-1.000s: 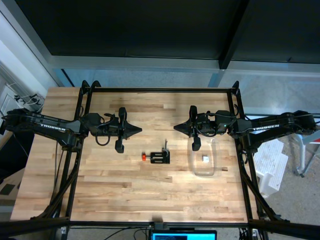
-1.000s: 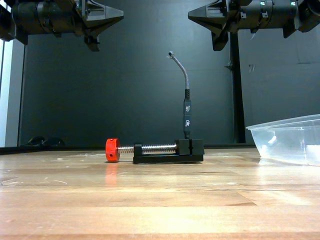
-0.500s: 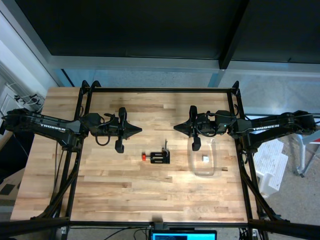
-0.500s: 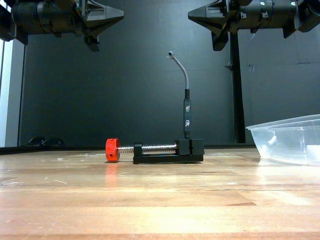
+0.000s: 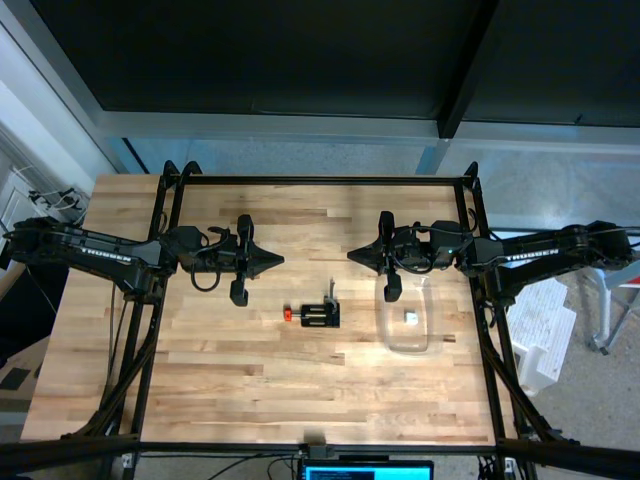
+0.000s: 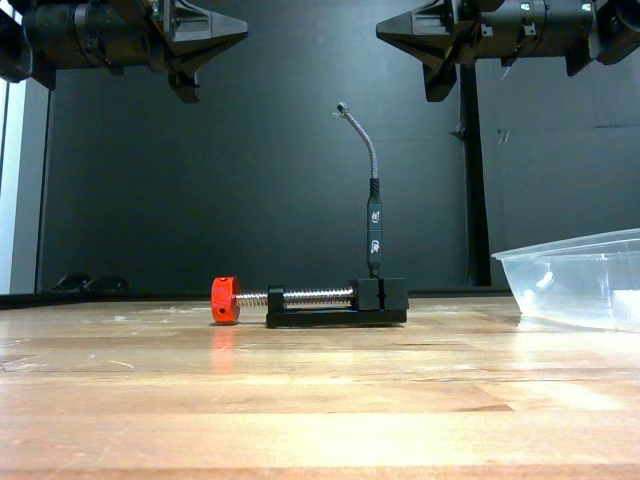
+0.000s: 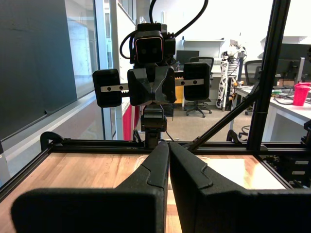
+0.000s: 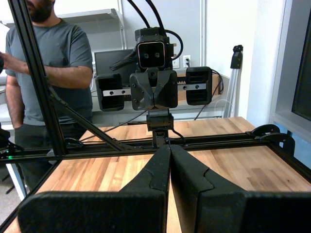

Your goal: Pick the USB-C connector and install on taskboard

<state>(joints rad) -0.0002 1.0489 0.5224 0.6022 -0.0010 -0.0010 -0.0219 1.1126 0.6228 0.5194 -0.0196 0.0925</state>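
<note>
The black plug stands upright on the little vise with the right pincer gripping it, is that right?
Not quite. The connector does stand upright on the vise, but nothing grips it: the low view shows the right pincer shut and empty high above, the left pincer parked high too.

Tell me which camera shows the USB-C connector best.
Low view: the connector stands upright on the vise, its cable arcing up, nothing holding it. In the high view it can't be told apart from the vise. Wrist views miss it; left gripper and right gripper are shut, parked high at either side.
</note>
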